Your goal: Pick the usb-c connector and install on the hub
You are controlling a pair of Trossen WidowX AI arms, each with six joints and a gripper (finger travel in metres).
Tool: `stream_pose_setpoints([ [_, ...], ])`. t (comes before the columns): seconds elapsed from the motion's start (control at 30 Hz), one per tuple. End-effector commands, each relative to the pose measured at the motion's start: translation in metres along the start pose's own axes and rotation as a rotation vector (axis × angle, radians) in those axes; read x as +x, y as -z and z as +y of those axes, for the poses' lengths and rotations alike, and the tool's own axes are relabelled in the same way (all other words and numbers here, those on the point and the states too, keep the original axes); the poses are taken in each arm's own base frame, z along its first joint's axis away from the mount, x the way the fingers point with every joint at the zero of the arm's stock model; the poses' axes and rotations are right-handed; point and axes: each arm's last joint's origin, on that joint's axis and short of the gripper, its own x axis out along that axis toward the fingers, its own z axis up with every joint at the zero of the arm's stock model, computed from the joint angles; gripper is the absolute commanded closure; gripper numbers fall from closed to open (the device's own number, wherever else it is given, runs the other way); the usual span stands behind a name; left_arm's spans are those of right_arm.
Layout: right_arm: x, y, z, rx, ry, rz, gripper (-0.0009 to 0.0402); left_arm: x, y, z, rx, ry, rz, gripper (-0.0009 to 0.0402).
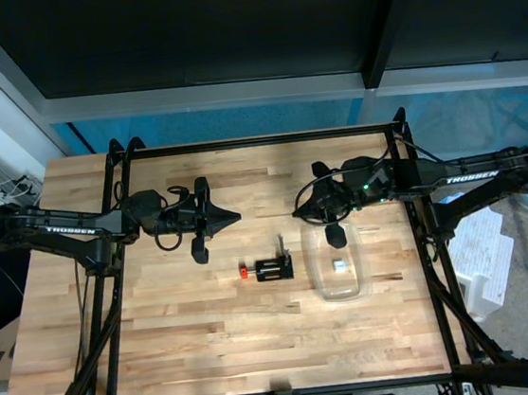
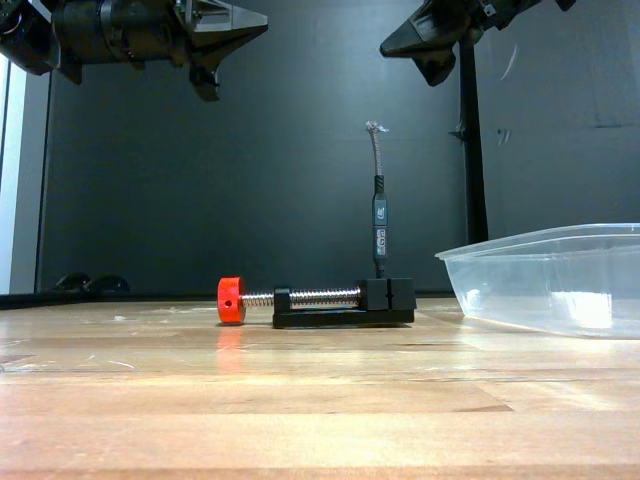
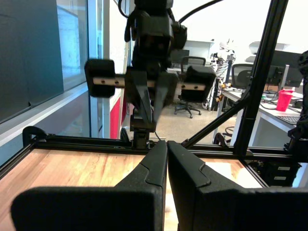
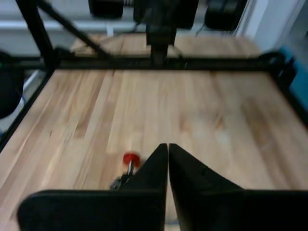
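A small black vise [image 1: 274,271] with a red knob [image 1: 245,272] lies mid-table. It clamps a thin black cable piece [image 2: 380,215] that stands upright with a frayed top. A small pale part [image 1: 340,265] lies free in the clear tub [image 1: 324,286]; I cannot tell whether it is the usb-c connector or the hub. My left gripper [image 1: 238,217] hovers high, left of and behind the vise, shut and empty [image 3: 167,142]. My right gripper [image 1: 295,213] hovers high over the tub's far left edge, shut and empty [image 4: 168,145]. The red knob [image 4: 130,159] shows below the right gripper.
Black frame rails [image 1: 258,142] run along the table's far edge and both sides. The tub's rim [image 2: 540,240] rises at the right of the low view. Bare wood [image 1: 214,346] lies in front of the vise.
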Motion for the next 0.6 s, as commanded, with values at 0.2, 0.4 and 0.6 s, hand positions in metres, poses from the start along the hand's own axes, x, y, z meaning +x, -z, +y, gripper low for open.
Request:
stream_pose_setpoints([
  [0.2,-0.015,0.006,-0.009,0.012,0.011,-0.192,0.0394,0.0,0.0,0.0,0.0,0.0,0.0,0.0393],
  [0.4,-0.019,0.008,-0.009,0.03,0.012,-0.315,0.0394,0.0,0.0,0.0,0.0,0.0,-0.001,0.0393],
  [0.6,-0.018,0.016,-0.009,0.04,0.017,-0.365,0.0394,0.0,0.0,0.0,0.0,0.0,-0.001,0.0393],
])
